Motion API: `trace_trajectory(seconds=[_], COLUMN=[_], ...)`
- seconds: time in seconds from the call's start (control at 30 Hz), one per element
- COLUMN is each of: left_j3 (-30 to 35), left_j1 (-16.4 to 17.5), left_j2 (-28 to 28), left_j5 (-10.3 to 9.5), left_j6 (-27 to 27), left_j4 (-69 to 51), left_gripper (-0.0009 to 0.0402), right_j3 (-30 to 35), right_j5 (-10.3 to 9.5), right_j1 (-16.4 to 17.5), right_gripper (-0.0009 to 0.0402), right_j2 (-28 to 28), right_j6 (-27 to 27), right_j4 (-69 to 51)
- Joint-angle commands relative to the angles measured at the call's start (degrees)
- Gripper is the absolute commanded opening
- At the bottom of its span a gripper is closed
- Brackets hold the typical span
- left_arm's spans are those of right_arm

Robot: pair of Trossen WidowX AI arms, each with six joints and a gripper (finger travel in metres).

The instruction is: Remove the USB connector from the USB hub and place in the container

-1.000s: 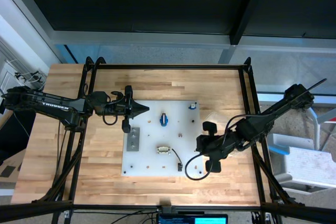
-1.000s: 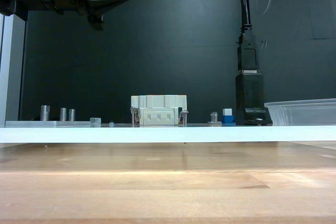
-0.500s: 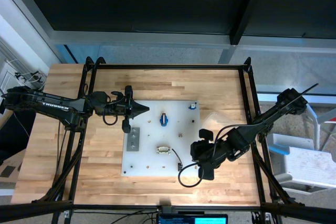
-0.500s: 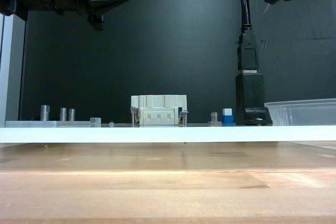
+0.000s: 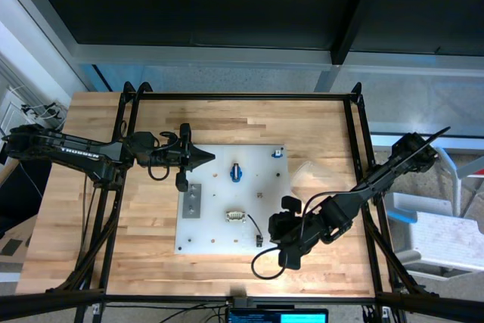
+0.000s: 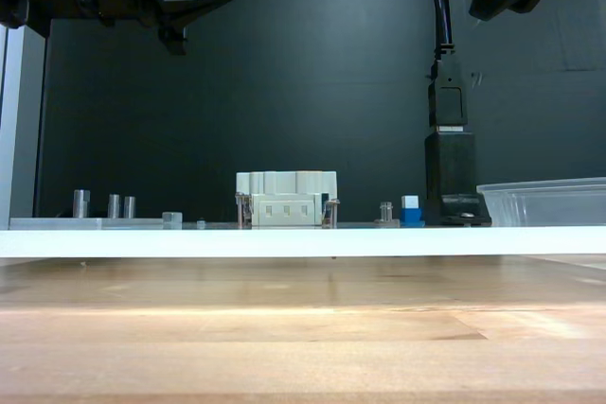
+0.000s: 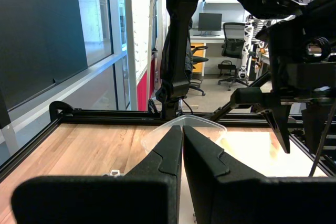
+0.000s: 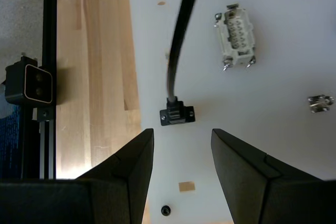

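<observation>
The USB connector (image 6: 447, 101) stands upright, plugged into the small black USB hub (image 6: 448, 177) near the white board's (image 5: 215, 232) front right corner. Seen from the right wrist, its black cable (image 8: 181, 40) runs down into the USB hub (image 8: 177, 115). My right gripper (image 8: 182, 132) hangs above the USB hub (image 5: 259, 241), open, fingers (image 8: 126, 177) apart with nothing between them. The container (image 5: 306, 172) is a clear tub just off the board's right edge, also showing as a faint tub (image 6: 544, 202). My left gripper (image 5: 206, 156) hovers shut, holding nothing, over the board's far left corner.
A white multi-pin connector (image 5: 236, 218) sits mid-board, left of the hub. A grey metal block (image 5: 193, 202) with pegs lies along the left edge and a blue part (image 5: 235, 172) towards the back. A black frame (image 5: 363, 187) surrounds the table.
My right arm has swung left and towards the near edge, bringing its gripper from beside the board to above the hub. The left arm and the connector stayed put.
</observation>
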Motion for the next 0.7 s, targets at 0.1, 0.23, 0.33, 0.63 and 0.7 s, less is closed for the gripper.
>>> trace_trajectory(seconds=[0.1,0.23,0.33,0.63,0.7], left_j3=[0.0,0.0,0.0,0.0,0.0], left_j1=[0.0,0.0,0.0,0.0,0.0], left_j2=[0.0,0.0,0.0,0.0,0.0], left_j5=[0.02,0.02,0.0,0.02,0.02], left_j6=[0.0,0.0,0.0,0.0,0.0], left_j4=[0.0,0.0,0.0,0.0,0.0], left_gripper=[0.0001,0.0001,0.0001,0.0001,0.0001], right_j3=[0.0,0.0,0.0,0.0,0.0], right_j5=[0.57,1.49,1.51,1.53,1.53], right_j1=[0.1,0.1,0.1,-0.7,-1.1], right_gripper=[0.0151,0.0151,0.0151,0.0151,0.0151], right_j2=[1.1,2.1,2.7,4.9,5.5], right_j6=[0.0,-0.2,-0.7,-2.2,-2.4], right_j4=[1.4,1.9,2.6,4.8,5.0])
